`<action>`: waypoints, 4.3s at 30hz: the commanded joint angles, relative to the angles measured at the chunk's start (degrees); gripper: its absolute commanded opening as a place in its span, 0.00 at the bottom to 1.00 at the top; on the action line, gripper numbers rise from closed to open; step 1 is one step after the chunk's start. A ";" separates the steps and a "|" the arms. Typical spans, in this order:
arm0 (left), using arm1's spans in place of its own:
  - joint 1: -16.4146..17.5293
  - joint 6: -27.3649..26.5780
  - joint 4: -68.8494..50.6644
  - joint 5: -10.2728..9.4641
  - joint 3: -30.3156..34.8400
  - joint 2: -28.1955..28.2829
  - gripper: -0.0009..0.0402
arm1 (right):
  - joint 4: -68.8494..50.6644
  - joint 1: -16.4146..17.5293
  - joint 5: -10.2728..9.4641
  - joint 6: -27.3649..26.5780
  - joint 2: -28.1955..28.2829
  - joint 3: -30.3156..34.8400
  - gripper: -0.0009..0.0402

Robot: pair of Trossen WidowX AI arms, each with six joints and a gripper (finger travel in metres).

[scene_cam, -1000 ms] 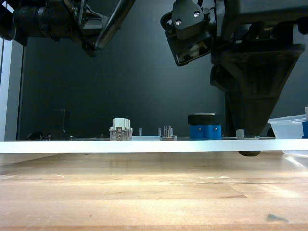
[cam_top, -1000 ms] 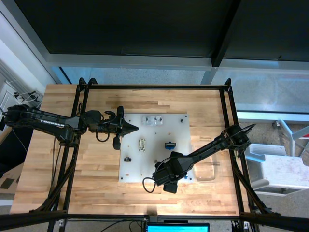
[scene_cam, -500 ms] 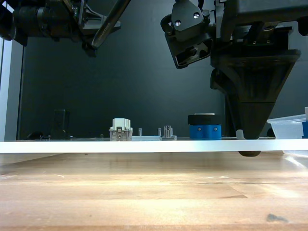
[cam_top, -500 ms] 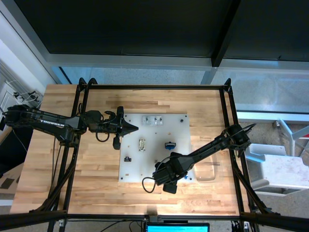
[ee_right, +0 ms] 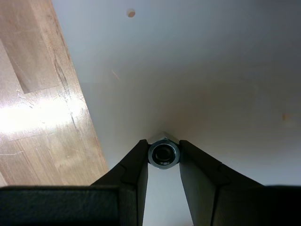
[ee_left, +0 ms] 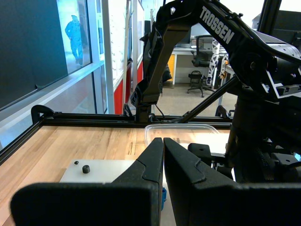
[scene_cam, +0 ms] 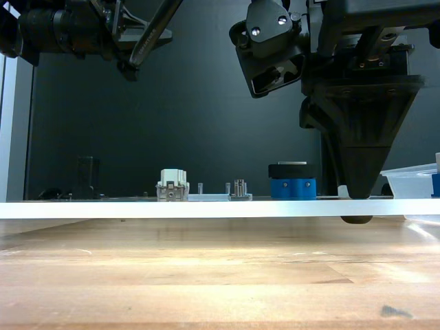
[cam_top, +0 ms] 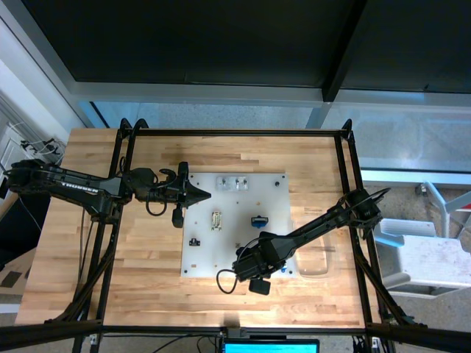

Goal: Unfasten the M12 fastener and place in the container

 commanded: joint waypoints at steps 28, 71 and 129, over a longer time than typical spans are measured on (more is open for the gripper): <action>0.02 0.00 0.00 0.02 0.00 0.02 0.02 | 1.09 -0.07 -0.11 -77.02 0.07 -0.04 0.03; 0.02 0.00 0.00 0.02 0.00 0.02 0.02 | -2.36 0.37 0.17 -76.56 -4.48 -0.04 0.55; 0.02 0.00 0.00 0.00 0.00 0.02 0.02 | 12.35 1.60 -1.18 -9.57 -8.48 -12.26 0.02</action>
